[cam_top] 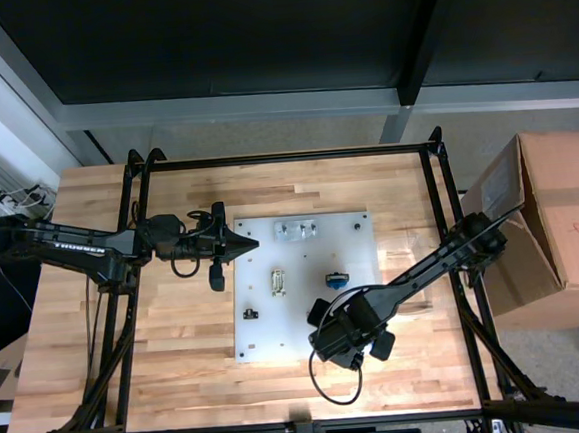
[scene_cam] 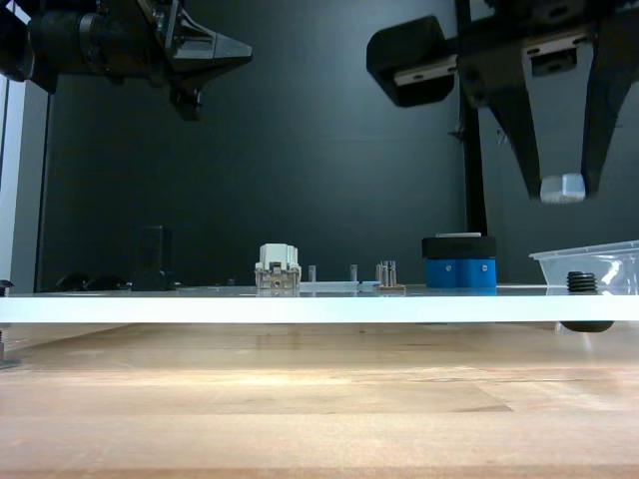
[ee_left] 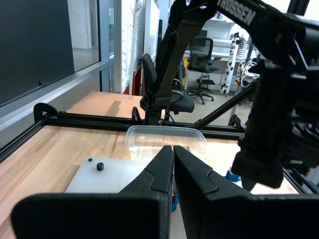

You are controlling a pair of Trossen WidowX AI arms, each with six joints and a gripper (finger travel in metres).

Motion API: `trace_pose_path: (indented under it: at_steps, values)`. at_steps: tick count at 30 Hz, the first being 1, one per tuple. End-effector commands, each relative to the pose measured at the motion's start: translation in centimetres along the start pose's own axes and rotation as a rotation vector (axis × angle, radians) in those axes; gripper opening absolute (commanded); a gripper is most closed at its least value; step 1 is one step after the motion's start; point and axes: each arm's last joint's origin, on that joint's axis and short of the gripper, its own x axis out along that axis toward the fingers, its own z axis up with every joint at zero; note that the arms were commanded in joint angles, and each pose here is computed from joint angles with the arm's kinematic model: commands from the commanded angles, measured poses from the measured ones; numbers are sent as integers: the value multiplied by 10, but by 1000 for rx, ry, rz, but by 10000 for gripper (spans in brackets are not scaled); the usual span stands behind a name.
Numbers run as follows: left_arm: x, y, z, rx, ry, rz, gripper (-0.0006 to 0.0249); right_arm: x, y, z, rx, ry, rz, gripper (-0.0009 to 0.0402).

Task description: Pick the M12 nut and place it on its threads and fasten

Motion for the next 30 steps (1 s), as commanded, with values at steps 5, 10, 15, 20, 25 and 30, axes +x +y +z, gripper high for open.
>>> trace_pose_path:
  at_steps: [5, 10, 15, 20, 25, 30]
  values:
    - [0, 0, 0, 0, 0, 0, 0, 16, 4, 2, -9, 10, 19, 12]
    - [0, 0, 0, 0, 0, 0, 0, 19, 5, 1, -10, 20, 25, 12]
    - [0, 0, 0, 0, 0, 0, 0, 24, 6, -1, -10, 21, 25, 12]
    - [0, 0, 0, 0, 0, 0, 0, 30, 7, -3, -9, 25, 27, 12]
    - [0, 0, 0, 0, 0, 0, 0, 34, 8, -4, -9, 29, 30, 12]
    - [0, 0, 0, 0, 0, 0, 0, 34, 7, -5, -5, 29, 29, 12]
